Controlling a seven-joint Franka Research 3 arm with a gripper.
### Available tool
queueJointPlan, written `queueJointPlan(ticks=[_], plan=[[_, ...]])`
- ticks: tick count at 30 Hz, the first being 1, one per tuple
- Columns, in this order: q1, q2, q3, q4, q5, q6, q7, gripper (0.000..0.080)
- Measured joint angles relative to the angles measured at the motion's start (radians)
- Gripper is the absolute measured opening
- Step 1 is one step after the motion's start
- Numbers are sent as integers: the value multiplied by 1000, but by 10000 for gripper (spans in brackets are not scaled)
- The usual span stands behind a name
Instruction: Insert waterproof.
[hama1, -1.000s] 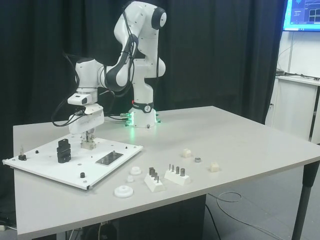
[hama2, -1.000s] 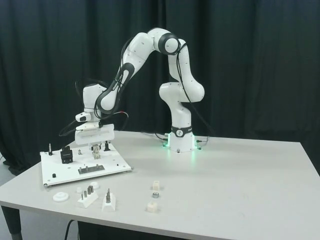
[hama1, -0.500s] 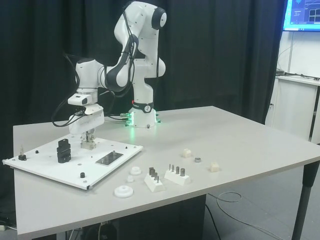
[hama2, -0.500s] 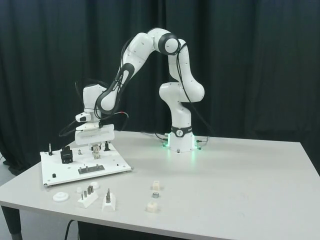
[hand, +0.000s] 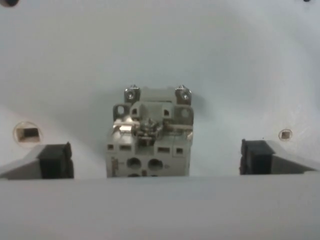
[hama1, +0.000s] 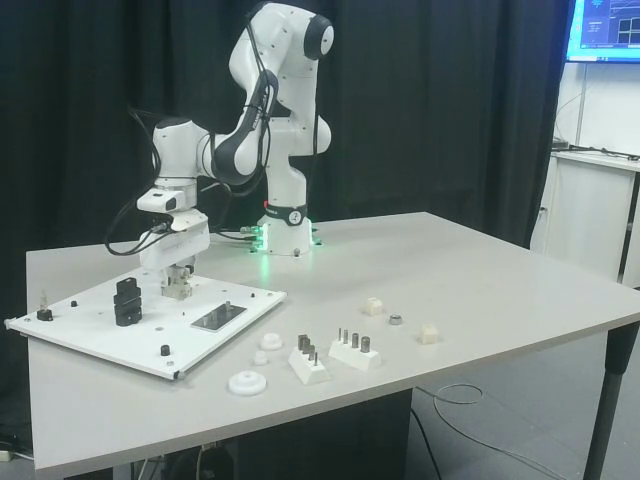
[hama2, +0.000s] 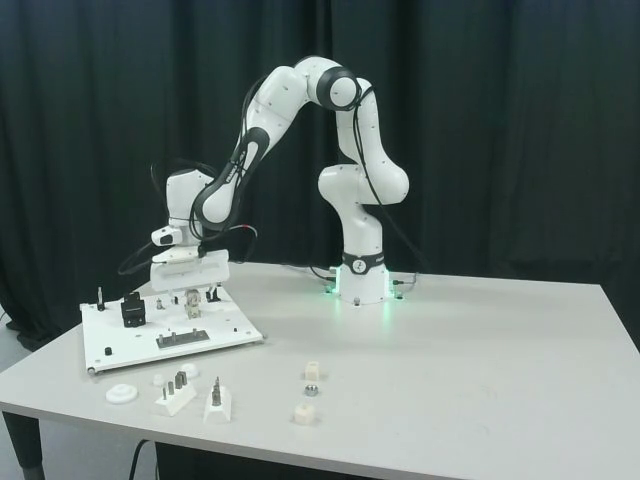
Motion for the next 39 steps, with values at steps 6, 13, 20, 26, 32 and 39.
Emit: queueJointPlan(ticks=[6,13,20,26,32,39], plan=[[0,2,-2,3,0,9,27,782],[0,2,-4,11,0,11,51,797],[4,-11,-7,18,-7,5,64,799],[6,-32,-14,21,-29,-17,86,800],[6,-60,-24,28,-85,-35,139,800],[6,-94,-32,39,-155,-52,217,800]])
